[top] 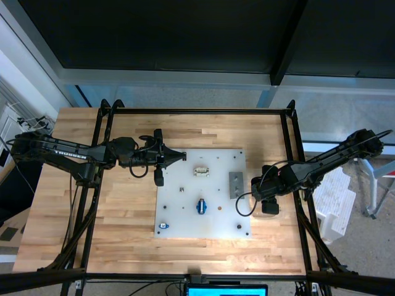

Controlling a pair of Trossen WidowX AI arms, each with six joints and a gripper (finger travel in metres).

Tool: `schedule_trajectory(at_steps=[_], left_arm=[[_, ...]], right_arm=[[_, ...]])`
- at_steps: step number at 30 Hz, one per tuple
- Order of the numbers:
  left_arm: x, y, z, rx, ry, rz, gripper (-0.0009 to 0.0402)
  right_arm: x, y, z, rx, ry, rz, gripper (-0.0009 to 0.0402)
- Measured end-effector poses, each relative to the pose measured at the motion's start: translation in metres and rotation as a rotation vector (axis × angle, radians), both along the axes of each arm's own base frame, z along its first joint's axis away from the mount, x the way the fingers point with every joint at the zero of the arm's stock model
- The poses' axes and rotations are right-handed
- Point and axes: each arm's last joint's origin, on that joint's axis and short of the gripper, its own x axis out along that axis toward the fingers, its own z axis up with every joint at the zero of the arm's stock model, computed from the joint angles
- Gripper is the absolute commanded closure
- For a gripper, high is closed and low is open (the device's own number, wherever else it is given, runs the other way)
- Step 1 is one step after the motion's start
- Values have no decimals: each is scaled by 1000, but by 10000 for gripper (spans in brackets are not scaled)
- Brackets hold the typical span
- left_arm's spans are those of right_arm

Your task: Pick the 16mm cylinder and install on the taskboard

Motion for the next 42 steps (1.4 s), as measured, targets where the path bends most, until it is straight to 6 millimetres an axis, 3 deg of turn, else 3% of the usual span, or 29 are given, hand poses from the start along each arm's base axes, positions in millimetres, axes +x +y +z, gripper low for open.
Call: schedule_trajectory(at_steps=[21,42], left_arm=[[0,0,0,0,0,0,392],[0,0,0,0,0,0,392]], right_arm=[[1,1,-3,12,-20,-19,237],[0,1,-7,15,-26,-17,266]])
